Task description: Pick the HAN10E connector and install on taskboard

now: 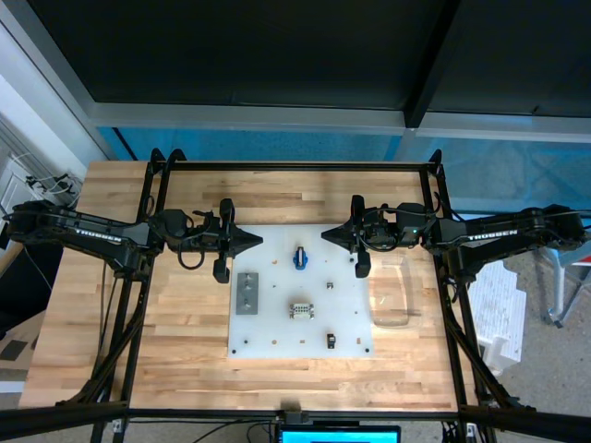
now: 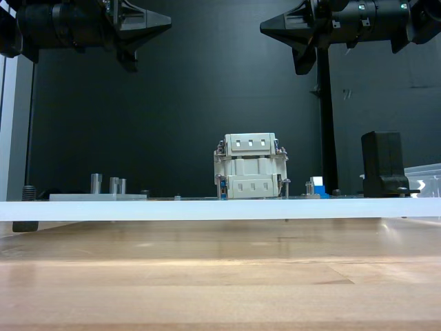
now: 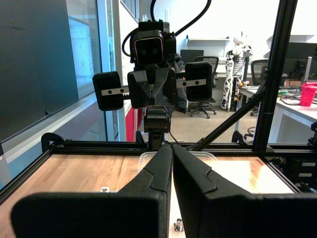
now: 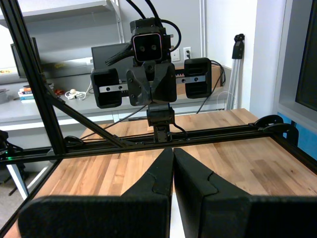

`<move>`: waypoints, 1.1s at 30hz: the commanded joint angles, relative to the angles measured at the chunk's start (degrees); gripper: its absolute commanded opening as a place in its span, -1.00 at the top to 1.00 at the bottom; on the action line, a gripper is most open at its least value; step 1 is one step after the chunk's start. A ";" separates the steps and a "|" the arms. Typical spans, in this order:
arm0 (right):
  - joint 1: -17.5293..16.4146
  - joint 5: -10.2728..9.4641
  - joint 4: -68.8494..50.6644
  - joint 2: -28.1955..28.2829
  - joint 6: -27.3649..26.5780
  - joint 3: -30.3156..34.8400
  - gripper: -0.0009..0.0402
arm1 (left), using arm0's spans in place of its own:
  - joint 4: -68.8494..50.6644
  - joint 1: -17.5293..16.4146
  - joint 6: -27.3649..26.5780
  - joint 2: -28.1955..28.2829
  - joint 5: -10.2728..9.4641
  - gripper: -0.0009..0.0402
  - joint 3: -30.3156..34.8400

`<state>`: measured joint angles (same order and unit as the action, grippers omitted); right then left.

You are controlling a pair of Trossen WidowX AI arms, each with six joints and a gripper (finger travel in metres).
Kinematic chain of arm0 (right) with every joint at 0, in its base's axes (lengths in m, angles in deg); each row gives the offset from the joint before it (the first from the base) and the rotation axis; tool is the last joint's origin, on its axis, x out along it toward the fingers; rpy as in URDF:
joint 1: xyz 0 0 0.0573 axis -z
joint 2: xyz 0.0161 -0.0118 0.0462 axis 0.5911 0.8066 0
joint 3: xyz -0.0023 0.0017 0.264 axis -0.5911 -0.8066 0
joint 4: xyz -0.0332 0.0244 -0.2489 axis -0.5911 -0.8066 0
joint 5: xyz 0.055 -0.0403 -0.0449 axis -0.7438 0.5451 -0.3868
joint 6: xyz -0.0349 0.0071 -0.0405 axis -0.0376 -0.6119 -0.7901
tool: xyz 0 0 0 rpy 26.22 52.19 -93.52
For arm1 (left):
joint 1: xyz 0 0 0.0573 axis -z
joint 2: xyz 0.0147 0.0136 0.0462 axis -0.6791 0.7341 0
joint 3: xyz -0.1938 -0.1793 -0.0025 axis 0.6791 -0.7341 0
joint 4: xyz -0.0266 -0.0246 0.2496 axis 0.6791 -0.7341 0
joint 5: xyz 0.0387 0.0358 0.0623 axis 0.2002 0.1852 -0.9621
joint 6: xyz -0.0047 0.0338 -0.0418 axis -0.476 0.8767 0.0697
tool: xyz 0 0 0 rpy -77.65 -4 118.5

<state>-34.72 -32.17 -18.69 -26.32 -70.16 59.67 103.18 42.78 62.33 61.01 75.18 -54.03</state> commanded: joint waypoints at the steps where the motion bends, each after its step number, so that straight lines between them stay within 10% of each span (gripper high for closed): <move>1: -0.02 0.02 0.02 0.02 0.09 0.02 0.96 | 0.02 0.00 0.00 0.02 0.00 0.95 0.02; 33: -0.02 0.02 -0.74 0.02 0.09 0.02 0.96 | 0.02 -0.02 0.00 0.02 0.00 0.95 0.02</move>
<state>-34.72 -32.15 -19.52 -26.32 -70.09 59.69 103.20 42.78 62.31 61.01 75.16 -54.00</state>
